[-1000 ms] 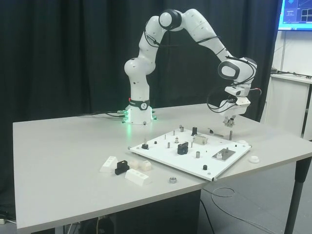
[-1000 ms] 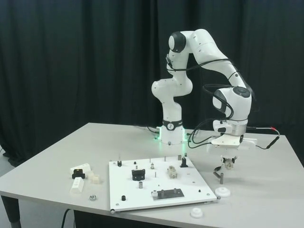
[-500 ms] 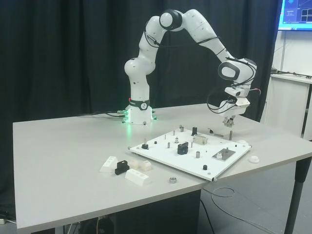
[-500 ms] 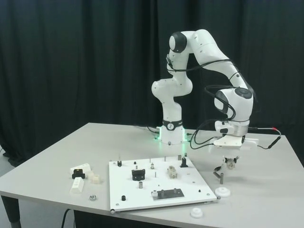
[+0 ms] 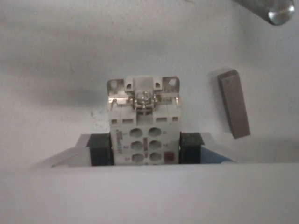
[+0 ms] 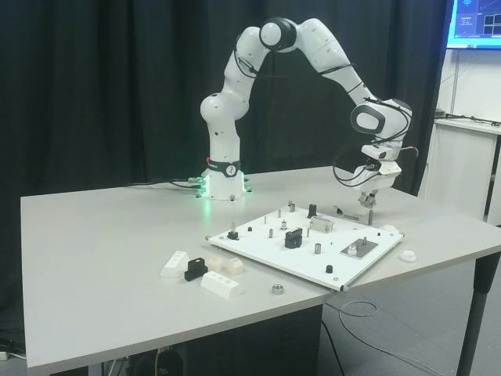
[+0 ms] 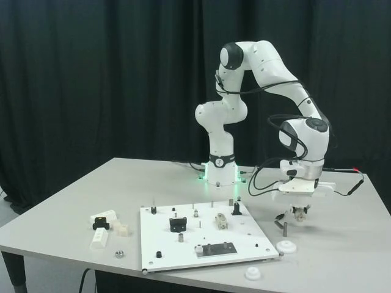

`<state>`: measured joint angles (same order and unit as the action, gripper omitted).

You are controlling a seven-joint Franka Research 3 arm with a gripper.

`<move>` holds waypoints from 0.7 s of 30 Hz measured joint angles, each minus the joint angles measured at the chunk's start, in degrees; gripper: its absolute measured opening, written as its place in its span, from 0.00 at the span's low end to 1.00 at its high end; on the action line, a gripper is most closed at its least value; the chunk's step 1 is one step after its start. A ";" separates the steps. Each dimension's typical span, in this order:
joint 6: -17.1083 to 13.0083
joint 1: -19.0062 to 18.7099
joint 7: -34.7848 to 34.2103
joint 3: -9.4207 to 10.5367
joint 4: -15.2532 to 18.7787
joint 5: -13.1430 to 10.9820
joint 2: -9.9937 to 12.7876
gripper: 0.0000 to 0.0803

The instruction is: Place waterproof.

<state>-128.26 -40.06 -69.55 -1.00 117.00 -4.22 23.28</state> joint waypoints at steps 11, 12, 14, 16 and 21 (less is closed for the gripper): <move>-2.70 -0.15 -0.86 0.00 0.01 0.00 1.72 0.38; -2.82 -0.15 -0.88 0.00 0.01 0.00 1.81 0.38; -2.85 -0.15 -0.88 -0.02 0.01 0.03 1.92 0.38; -2.84 -0.15 -0.88 -0.06 0.01 0.09 1.93 0.67; -2.73 -0.15 -0.87 -0.25 -0.04 0.19 1.90 0.67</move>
